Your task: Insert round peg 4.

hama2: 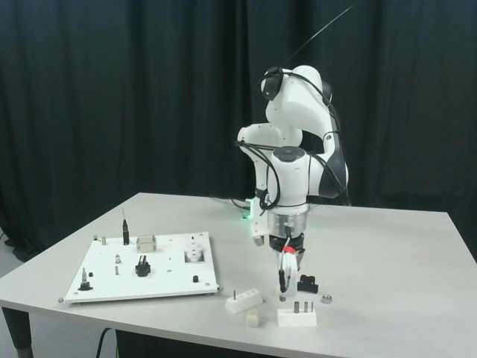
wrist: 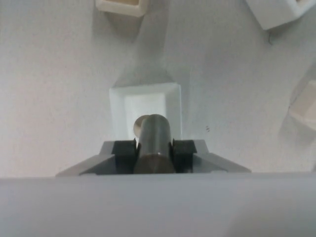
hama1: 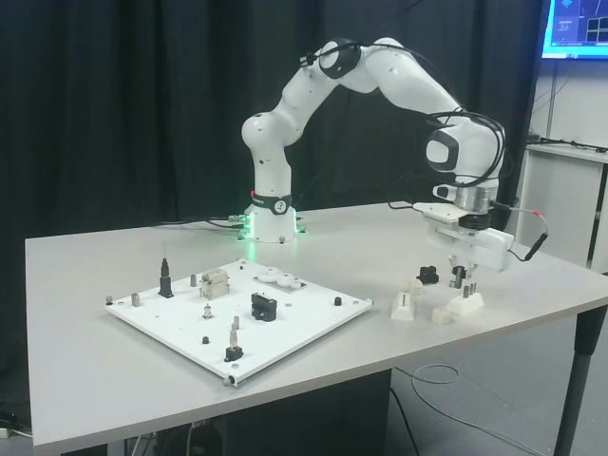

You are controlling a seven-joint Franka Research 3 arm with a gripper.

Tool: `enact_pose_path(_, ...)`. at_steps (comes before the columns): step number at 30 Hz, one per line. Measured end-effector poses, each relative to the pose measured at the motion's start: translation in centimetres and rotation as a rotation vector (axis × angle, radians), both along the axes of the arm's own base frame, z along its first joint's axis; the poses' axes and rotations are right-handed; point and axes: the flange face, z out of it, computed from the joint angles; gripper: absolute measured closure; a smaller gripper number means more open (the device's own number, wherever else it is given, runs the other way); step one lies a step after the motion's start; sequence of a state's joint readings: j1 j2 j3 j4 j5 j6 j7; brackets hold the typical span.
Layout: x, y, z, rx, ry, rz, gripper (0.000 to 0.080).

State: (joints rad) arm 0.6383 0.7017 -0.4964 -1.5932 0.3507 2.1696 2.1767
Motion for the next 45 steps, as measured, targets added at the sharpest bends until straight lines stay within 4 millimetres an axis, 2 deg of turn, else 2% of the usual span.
enact_pose_path(35, 0.0, -0.3, 0.1, -0.049, 0.004, 0.032, 0.065)
enact_pose_path(45, -0.5, -1.5, 0.5, -0.139, 0.061, 0.08, 0.065)
